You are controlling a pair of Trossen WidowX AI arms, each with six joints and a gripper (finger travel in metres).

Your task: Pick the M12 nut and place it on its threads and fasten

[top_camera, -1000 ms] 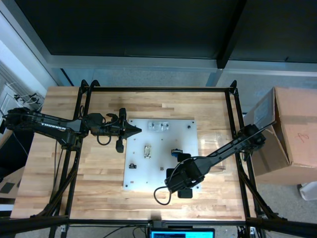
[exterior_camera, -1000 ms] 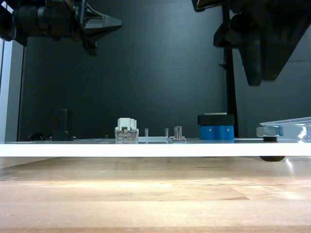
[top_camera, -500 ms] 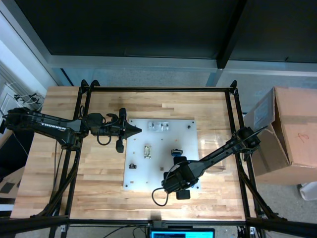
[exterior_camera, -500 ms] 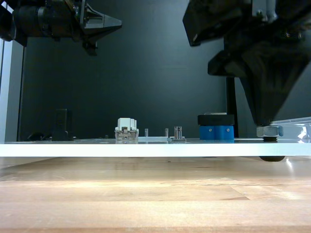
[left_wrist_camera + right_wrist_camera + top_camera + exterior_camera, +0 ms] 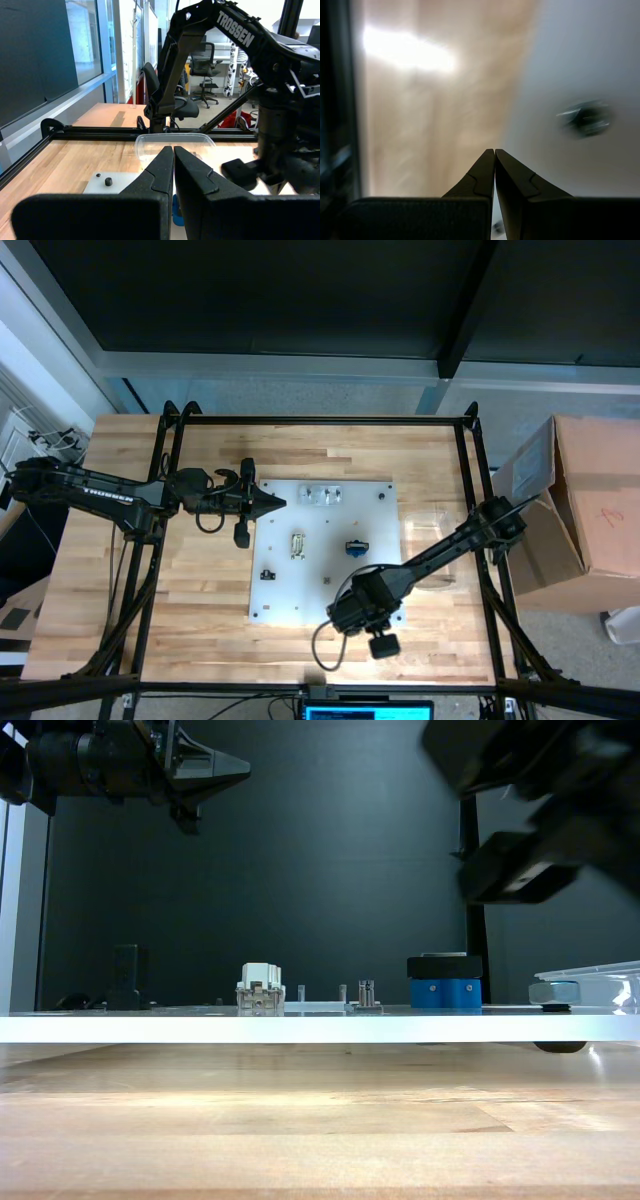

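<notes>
Left gripper (image 5: 173,161) is held high over the table (image 5: 200,580) just off the far left edge of the white board (image 5: 285,590), fingers pressed together, nothing between them. Silver nut (image 5: 555,992) is seen in the low view on its stud at the board's near right edge, sitting low with only a sliver of black showing beneath it and the clear tray (image 5: 600,975) behind it, free of both grippers; in the high view the spot is covered by the right arm. Right gripper (image 5: 494,156) is raised over the board's near right edge, fingers pressed together and empty, nut blurred just to one side of the tips. Fastening is judged the step in hand, with little thread left to run. Fingers should be spread first, centred over the nut and lowered straight down along the stud's line. The flats should be pinched squarely and turned about the stud's own axis, with no sideways push. If the wrist runs out of turn, the nut should be released, the wrist turned back and the nut pinched again. Turning should be stopped once the nut is seated against the board.
</notes>
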